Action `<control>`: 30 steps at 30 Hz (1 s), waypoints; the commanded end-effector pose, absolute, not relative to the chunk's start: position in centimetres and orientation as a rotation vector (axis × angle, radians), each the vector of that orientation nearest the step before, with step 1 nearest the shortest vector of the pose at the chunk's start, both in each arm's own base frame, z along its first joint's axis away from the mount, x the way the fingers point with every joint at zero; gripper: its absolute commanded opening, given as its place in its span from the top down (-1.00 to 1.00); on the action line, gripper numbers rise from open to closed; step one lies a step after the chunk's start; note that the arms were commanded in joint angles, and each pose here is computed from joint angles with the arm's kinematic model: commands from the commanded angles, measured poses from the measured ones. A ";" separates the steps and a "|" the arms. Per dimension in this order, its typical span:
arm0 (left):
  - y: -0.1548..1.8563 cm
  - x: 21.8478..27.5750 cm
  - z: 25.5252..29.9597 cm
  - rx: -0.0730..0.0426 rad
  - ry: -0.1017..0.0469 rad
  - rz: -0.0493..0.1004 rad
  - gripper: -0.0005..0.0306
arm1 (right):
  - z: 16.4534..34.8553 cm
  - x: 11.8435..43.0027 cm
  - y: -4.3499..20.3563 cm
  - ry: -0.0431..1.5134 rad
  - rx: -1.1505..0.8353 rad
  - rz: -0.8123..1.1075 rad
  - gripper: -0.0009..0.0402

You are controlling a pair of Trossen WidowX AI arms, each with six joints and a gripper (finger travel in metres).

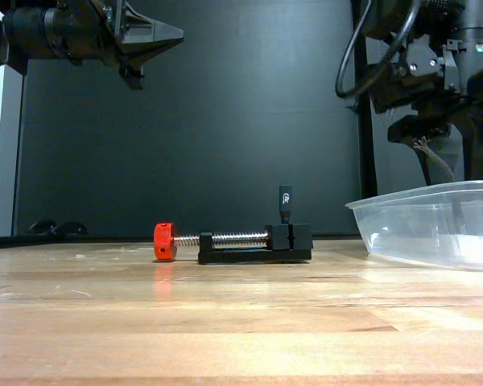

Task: Pick the USB-C connector and install on taskboard

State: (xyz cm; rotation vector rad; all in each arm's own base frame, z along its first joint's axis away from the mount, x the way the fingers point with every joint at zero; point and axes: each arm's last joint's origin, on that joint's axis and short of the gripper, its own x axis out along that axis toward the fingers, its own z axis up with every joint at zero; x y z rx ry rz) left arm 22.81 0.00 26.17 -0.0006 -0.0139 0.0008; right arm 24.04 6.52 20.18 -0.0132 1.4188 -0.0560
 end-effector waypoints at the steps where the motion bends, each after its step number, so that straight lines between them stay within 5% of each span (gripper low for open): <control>1: 0.00 22.81 26.20 -0.001 -0.015 0.000 0.96 | 19.8 24.1 6.5 1.421 -0.014 -0.057 -0.27; 13: 0.00 22.81 26.20 -0.001 -0.015 0.000 0.96 | 18.8 24.0 6.5 1.411 -0.013 -0.054 -0.25; 30: 0.00 22.82 26.18 -0.001 -0.014 0.000 0.96 | 18.8 24.1 6.5 1.403 -0.026 -0.039 0.16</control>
